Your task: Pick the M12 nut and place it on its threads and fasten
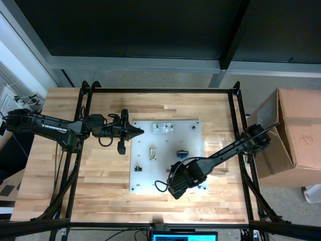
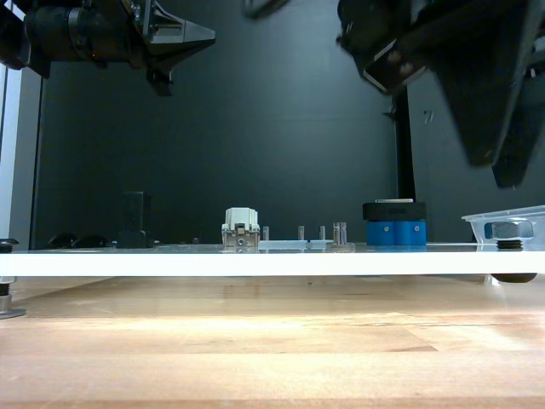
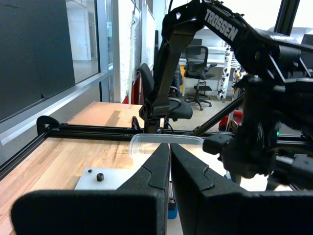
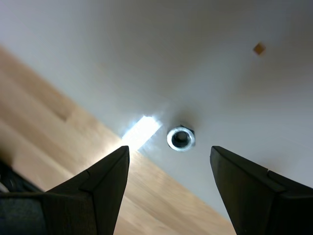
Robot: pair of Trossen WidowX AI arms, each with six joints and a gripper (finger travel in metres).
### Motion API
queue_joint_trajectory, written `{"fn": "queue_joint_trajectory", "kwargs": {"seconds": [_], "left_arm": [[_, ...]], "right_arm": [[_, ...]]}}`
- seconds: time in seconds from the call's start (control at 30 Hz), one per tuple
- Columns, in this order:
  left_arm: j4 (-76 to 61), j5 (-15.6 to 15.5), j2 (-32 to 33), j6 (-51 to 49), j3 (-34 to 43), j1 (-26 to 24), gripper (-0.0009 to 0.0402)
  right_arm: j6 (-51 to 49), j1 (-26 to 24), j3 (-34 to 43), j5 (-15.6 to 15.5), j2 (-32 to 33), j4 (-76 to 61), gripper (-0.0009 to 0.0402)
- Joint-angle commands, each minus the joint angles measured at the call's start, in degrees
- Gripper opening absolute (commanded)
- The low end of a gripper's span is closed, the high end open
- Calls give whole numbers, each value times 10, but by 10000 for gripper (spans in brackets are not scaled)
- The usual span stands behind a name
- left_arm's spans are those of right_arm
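Wooden table (image 1: 100, 191), cardboard box (image 1: 291, 130) beside it, office chairs (image 3: 198, 73), tall windows (image 3: 83, 39)

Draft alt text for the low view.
Silver nut sits on top of its black stud at the board's right end, held by neither end effector. The right end effector hangs open above it; the left end effector hovers shut, high at the left.

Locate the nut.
In the low view the nut sits free on its stud at the board's near right edge, below the open right end effector; the left end effector hovers by its far left edge.
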Motion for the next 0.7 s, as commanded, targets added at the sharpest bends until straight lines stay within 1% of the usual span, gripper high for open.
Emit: {"fn": "queue_joint_trajectory", "kwargs": {"seconds": [0.03,0.1,0.2,0.23,0.4,0.5,0.57,0.63,0.7], "left_arm": [[0,0,0,0,0,0,0],[0,0,0,0,0,0,0],[0,0,0,0,0,0,0],[0,0,0,0,0,0,0],[0,0,0,0,0,0,0],[0,0,0,0,0,0,0],[0,0,0,0,0,0,0],[0,0,0,0,0,0,0],[0,0,0,0,0,0,0]], "right_arm": [[-134,1,0,-3,-12,-27,203],[-240,2,0,-3,-13,-33,176],[-344,2,0,-2,-13,-32,125],[-365,2,0,5,-8,-29,107],[-421,3,0,6,7,-27,-5],[-431,4,-1,8,14,-26,12],[-433,4,-1,13,14,-26,10],[-434,4,-2,30,14,-26,-2],[-435,4,-2,37,14,-26,2]]}}
